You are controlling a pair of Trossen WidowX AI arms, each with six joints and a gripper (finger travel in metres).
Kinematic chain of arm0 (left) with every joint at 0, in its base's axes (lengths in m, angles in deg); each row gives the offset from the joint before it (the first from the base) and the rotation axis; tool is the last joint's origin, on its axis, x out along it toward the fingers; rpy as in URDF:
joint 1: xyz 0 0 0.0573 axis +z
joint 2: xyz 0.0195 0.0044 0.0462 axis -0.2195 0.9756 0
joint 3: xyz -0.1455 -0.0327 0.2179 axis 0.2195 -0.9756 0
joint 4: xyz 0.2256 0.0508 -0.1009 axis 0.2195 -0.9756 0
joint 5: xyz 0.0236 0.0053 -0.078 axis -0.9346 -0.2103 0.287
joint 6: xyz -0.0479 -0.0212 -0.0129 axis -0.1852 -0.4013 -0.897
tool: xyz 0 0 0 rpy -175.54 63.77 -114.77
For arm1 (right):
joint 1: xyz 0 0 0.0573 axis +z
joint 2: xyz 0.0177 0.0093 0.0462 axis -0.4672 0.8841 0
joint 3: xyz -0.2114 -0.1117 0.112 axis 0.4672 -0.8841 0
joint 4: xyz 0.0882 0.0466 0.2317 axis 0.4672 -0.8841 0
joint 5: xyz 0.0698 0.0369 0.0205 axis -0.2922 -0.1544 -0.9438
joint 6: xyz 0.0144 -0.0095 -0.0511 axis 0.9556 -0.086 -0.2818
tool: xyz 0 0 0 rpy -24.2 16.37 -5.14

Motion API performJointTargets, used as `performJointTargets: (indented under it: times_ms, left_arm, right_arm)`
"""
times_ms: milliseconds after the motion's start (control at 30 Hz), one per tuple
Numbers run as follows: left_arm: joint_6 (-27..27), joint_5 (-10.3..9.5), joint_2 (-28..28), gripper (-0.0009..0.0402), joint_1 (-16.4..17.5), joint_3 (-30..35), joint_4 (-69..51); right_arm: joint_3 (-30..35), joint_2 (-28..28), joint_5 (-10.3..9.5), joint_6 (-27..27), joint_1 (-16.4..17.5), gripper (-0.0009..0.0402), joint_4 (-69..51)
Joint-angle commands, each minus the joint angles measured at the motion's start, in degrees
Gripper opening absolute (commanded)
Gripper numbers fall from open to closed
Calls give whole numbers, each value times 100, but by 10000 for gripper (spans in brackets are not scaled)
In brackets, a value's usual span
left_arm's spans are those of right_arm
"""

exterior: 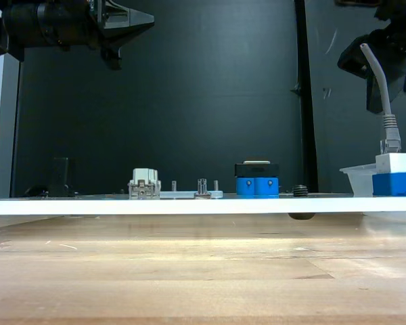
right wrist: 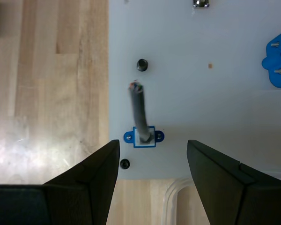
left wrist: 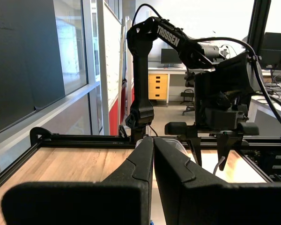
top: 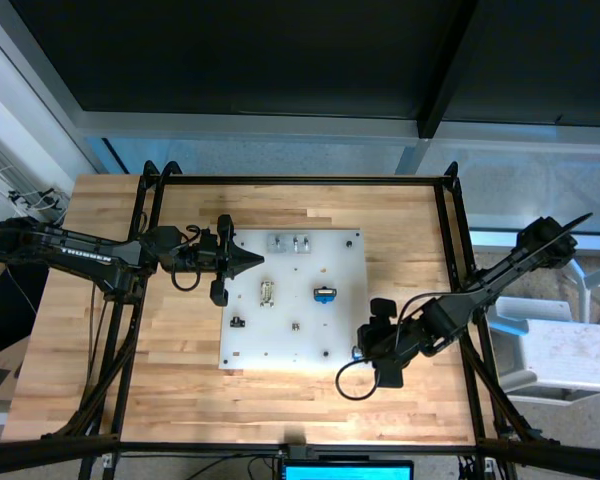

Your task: Remove the rj45 connector and place it in the container

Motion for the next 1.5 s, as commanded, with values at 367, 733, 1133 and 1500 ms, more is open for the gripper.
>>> performJointTargets:
  times_ms: [367,733,1133,1500]
  left_arm:
    - [0,2,0,0,2,2,2]
    - [0,2,2,0,2,2,2]
    - [0,2,2,0,0,2,2]
    - [0,2,0,0,0,2,2]
  right_arm:
    - [-424,107,35,-31,-28,201,595]
    - [-455,190,168,-35,-26,201,656]
    - [-584,280,184,-83,-42,196,846]
    - [-715,278,186,-90,-68,173,1097]
